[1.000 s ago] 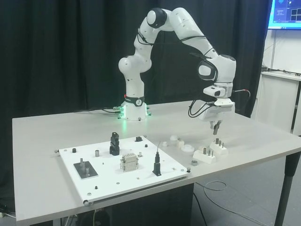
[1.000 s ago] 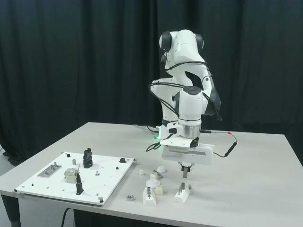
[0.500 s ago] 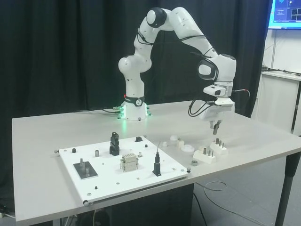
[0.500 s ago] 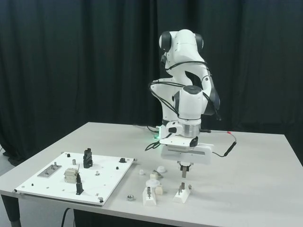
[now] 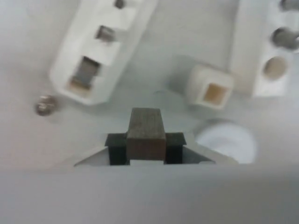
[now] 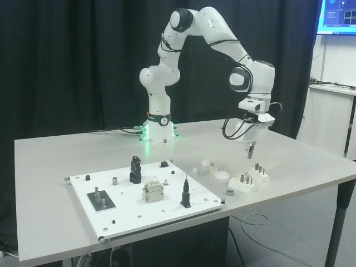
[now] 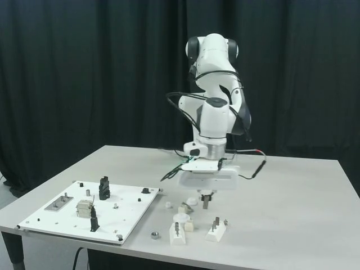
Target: Insert square peg 4.
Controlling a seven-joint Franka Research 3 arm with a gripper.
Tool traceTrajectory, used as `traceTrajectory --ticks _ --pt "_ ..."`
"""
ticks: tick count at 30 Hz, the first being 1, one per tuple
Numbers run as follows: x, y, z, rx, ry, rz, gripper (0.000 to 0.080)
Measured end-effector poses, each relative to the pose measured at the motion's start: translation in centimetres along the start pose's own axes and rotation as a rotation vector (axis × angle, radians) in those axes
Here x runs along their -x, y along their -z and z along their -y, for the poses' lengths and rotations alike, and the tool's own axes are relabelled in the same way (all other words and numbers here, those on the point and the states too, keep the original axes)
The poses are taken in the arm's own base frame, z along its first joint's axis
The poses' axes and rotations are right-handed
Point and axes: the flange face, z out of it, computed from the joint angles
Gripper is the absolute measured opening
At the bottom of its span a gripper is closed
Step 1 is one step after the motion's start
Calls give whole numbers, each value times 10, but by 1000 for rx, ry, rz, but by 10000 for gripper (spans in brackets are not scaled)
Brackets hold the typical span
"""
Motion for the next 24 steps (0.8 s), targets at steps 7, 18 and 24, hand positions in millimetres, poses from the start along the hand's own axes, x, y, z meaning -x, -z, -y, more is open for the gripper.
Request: traceTrajectory --ticks 7,18,24 --pt "-28 4 -29 -5 146 -35 154" --pt "-72 11 -82 -14 291 -100 154" --pt "-95 14 -108 -8 348 -129 154"
